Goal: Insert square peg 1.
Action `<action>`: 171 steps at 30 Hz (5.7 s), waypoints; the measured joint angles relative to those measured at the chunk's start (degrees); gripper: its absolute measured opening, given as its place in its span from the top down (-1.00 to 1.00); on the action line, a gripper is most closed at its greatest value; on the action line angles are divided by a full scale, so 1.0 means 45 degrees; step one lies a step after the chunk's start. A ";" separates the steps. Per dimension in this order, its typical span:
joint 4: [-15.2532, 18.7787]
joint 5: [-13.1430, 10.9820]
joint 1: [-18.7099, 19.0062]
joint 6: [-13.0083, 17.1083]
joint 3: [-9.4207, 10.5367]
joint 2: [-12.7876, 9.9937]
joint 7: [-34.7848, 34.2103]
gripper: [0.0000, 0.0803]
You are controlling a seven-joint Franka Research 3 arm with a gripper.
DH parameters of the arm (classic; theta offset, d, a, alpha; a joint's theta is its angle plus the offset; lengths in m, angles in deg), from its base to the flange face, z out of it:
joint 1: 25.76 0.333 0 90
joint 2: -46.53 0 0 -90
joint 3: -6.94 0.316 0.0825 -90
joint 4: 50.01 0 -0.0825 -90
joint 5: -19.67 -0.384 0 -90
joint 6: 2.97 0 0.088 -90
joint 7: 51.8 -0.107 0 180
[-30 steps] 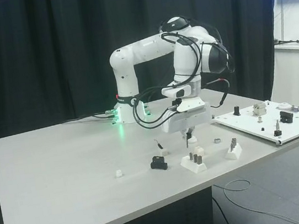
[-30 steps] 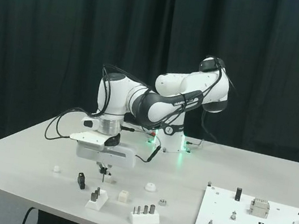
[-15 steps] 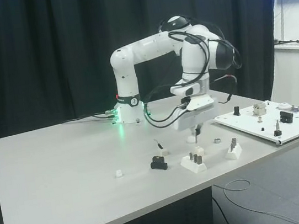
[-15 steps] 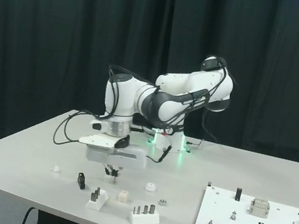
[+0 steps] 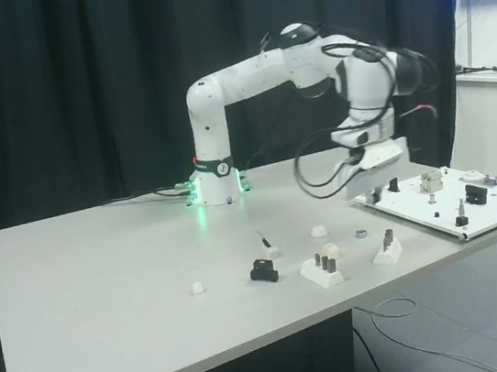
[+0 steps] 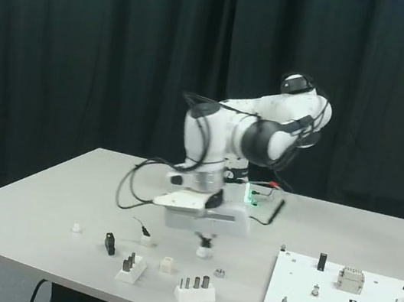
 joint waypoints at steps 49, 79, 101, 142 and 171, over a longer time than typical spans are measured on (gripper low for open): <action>-0.3445 0.0425 0.4538 0.0832 0.1129 0.0144 -0.8755 0.92; -0.3288 0.2278 0.4646 0.3061 0.2536 0.0119 -0.9234 0.92; -0.3106 0.2369 0.4579 0.3578 0.2910 0.0113 -0.9356 0.92; -0.3110 0.2439 0.4567 0.3909 0.3204 0.0114 -0.9580 0.92; -0.3113 0.2674 0.4710 0.3827 0.3208 0.0145 -0.9910 0.92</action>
